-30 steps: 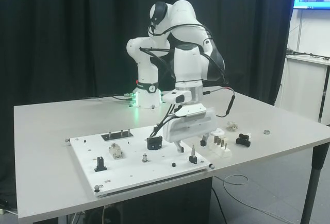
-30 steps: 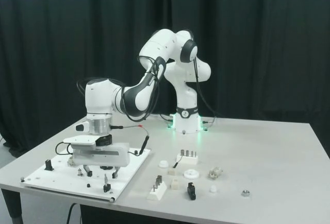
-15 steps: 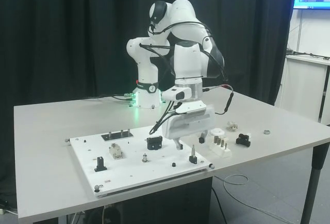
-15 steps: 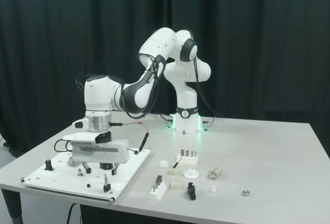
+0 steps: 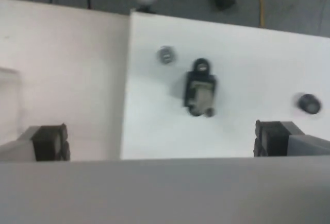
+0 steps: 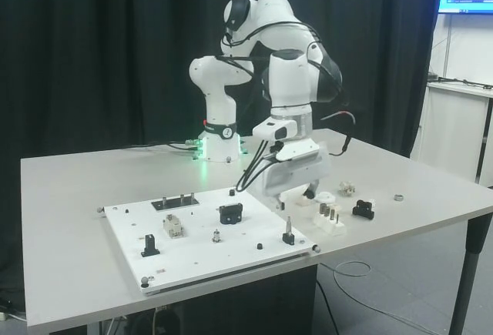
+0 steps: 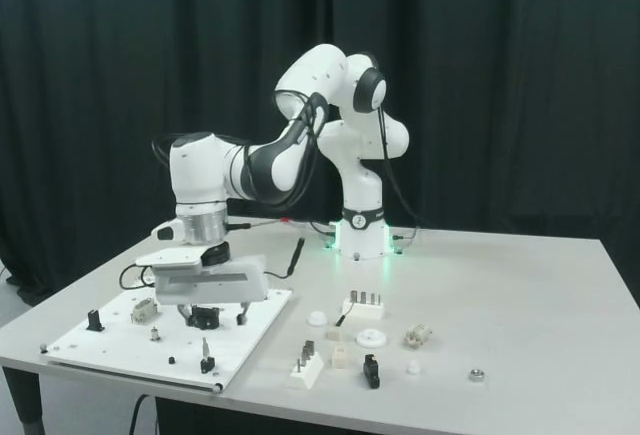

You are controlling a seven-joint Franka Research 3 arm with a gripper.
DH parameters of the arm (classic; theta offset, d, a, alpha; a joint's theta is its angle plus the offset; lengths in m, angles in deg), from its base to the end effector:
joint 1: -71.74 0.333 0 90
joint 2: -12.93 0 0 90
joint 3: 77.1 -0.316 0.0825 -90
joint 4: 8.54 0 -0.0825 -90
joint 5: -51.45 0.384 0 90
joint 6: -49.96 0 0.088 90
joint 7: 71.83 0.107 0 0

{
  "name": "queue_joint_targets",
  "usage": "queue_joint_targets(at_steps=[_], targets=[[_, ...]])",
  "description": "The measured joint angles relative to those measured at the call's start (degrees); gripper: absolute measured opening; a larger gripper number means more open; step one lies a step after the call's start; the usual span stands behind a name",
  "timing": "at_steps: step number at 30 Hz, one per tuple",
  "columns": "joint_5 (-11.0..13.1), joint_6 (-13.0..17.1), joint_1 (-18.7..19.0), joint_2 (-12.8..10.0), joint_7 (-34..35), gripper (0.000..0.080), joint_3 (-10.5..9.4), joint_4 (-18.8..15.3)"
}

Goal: Pick D-SUB.

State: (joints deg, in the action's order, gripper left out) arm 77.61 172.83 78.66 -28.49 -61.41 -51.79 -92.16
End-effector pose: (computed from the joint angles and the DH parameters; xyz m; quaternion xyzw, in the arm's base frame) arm 0.7059 -0.1516 0.2880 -0.9475 0.3151 -0.0240 0.0492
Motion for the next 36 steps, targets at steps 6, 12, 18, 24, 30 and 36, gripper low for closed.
queue_joint_targets(at_steps=[6,12,18,24,30,36], targets=[[0.0,-2.0,1.5,0.8,1.9,0.0800,0.00,-0.1],[0.0,-3.2,3.5,1.3,4.3,0.0800,0.00,-0.1],[-0.1,-4.1,5.7,1.9,6.5,0.0800,0.11,-0.3],[-1.1,-4.5,7.8,2.3,9.0,0.0800,0.34,-0.5],[-2.3,-5.0,9.6,2.5,12.0,0.0800,0.47,-0.5],[-2.9,-5.0,11.0,2.7,14.4,0.0800,0.48,-0.6]])
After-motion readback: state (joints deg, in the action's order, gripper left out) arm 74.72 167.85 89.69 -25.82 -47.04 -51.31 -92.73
